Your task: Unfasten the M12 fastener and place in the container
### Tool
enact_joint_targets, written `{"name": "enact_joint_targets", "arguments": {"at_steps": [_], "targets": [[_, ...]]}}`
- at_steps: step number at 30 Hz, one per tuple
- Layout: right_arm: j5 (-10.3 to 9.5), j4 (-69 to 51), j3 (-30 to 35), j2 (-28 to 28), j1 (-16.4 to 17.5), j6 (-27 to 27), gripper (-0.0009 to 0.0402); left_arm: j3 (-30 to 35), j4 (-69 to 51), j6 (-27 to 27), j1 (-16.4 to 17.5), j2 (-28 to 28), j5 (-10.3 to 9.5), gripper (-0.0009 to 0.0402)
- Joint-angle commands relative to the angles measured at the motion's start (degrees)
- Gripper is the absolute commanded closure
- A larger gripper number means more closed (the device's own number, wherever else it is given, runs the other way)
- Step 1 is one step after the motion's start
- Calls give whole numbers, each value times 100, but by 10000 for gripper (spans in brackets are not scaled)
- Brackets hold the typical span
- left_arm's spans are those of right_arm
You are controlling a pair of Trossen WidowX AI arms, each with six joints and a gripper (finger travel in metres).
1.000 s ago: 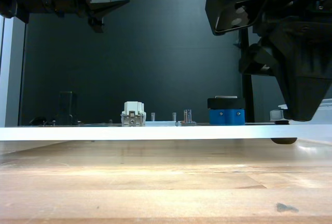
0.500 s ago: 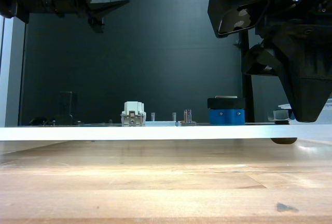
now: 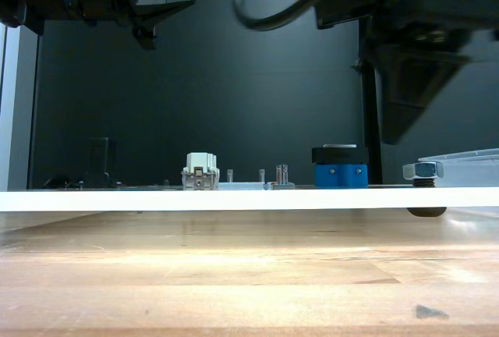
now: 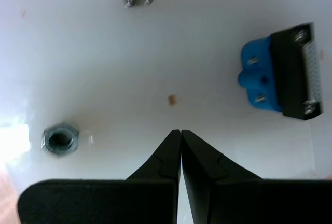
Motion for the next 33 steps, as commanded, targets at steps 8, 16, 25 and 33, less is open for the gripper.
{"name": "enact_joint_targets", "arguments": {"at_steps": [8,16,25,33], "targets": [[-1073,260,13,-22,-13,-181,393,2,24,0,4,-2,-2,393],[-2695,1104,0,0,-11,-352,393,2,7,0,2,0,-2,393],[-2747,1207,-79,120,-24,-479,393,2,4,0,2,2,0,393],[-2463,1311,-245,118,-55,-505,393,2,4,0,0,2,0,393]]}}
